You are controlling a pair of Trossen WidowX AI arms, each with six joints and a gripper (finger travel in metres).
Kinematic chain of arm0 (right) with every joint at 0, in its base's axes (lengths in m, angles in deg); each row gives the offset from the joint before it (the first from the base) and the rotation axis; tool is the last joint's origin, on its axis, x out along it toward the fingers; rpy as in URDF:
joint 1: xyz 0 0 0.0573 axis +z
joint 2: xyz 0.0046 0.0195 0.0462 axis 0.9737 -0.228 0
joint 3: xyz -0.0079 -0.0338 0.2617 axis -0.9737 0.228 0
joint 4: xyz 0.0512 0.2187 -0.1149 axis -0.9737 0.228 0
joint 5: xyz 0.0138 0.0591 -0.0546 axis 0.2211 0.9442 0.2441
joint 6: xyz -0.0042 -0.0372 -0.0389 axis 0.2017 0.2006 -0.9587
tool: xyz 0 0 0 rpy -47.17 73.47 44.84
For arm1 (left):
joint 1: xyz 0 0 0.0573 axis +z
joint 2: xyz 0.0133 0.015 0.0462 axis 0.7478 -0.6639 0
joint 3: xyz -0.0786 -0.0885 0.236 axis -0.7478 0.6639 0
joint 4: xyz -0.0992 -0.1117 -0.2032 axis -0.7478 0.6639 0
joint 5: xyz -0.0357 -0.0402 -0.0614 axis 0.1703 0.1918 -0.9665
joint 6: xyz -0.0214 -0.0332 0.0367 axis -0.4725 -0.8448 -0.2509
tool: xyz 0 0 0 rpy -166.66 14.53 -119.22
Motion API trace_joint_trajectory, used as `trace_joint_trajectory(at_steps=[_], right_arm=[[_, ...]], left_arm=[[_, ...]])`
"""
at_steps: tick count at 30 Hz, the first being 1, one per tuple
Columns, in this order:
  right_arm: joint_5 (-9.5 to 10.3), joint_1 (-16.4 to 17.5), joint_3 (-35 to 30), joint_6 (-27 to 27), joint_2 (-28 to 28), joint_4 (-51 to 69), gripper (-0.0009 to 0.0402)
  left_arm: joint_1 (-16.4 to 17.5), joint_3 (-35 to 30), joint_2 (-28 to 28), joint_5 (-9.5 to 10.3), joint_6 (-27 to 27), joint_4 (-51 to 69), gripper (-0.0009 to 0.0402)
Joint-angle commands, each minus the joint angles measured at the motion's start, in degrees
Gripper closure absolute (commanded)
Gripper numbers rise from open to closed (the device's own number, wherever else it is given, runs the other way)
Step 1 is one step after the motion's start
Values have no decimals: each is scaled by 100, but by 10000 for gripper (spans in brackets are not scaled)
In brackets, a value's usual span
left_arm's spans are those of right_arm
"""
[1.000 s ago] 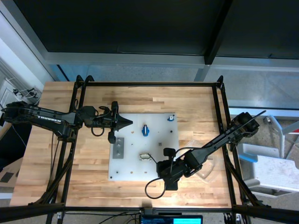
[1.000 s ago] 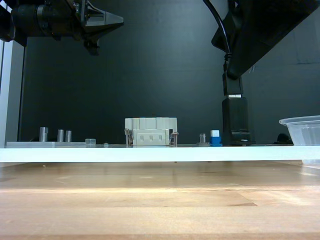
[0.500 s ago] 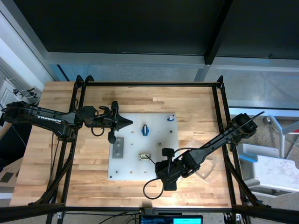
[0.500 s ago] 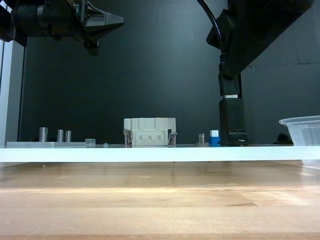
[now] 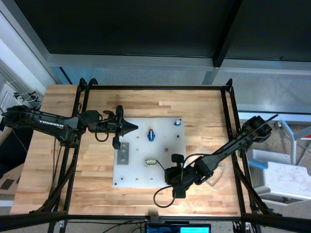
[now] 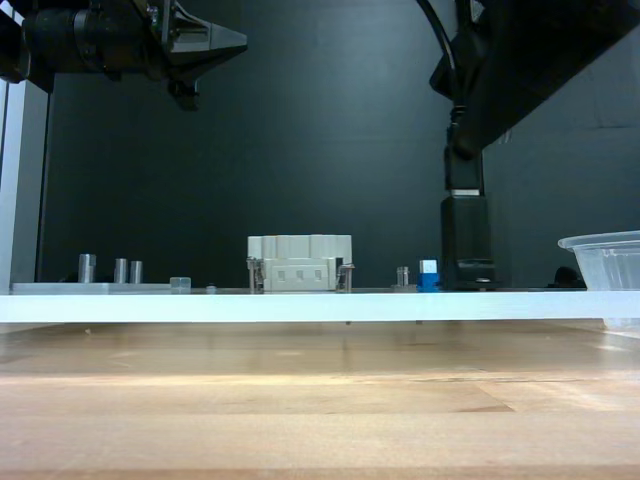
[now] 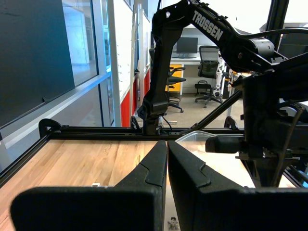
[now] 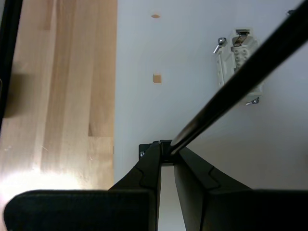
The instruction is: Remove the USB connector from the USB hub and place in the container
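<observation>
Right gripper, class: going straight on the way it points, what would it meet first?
The thin black USB connector, apparently pinched between its fingers; just beyond, the flat white board. The right gripper points down at the board's near edge; the left gripper, shut, hovers over its far-left part.

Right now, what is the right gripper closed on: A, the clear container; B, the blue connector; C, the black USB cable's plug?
C: the right gripper pinches the USB connector at the near edge of the white board; the left gripper hangs shut, high over the board's far left.
</observation>
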Motion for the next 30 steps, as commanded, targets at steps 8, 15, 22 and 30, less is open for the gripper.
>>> trace_joint_trajectory(at_steps=[8, 15, 22, 30], right_arm=[[-144, 164, 522, 186, 326, -719, 393], [-286, 247, 850, 267, 452, -1213, 393], [-273, 262, 922, 262, 505, -1252, 393], [-127, 219, 638, 94, 428, -787, 393]], left_arm=[[0, -2, 0, -2, 0, 0, 392], [0, -2, 0, -2, 0, -2, 392], [2, -2, 0, -2, 0, -2, 392], [0, -2, 0, -2, 0, 0, 392]])
